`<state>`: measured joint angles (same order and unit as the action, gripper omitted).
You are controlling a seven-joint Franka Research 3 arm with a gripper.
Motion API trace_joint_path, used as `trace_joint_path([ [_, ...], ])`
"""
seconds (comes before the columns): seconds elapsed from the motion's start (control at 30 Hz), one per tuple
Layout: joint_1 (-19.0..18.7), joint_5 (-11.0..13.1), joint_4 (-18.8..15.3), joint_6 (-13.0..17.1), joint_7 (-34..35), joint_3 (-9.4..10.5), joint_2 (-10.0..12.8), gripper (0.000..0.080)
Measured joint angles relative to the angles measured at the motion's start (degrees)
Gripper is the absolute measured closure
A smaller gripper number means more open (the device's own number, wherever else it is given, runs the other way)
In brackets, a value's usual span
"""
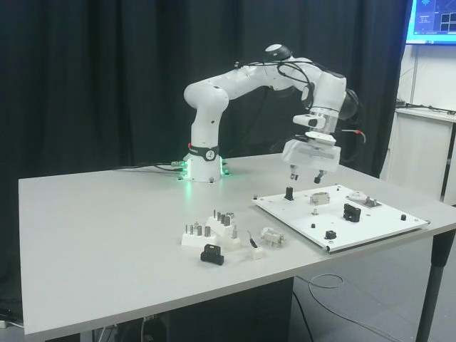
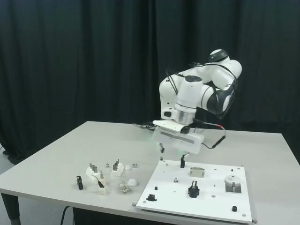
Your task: Pick medium gear.
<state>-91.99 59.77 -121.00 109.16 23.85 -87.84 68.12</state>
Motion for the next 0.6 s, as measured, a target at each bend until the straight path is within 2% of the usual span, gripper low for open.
trace_joint_path([
  [0.23,1.9,0.2,-2.2,1.8,-4.6,-0.60,0.0,0.0003],
  [0.6,5.7,1.7,-3.3,2.5,-8.6,-1.49,0.0,0.0003],
])
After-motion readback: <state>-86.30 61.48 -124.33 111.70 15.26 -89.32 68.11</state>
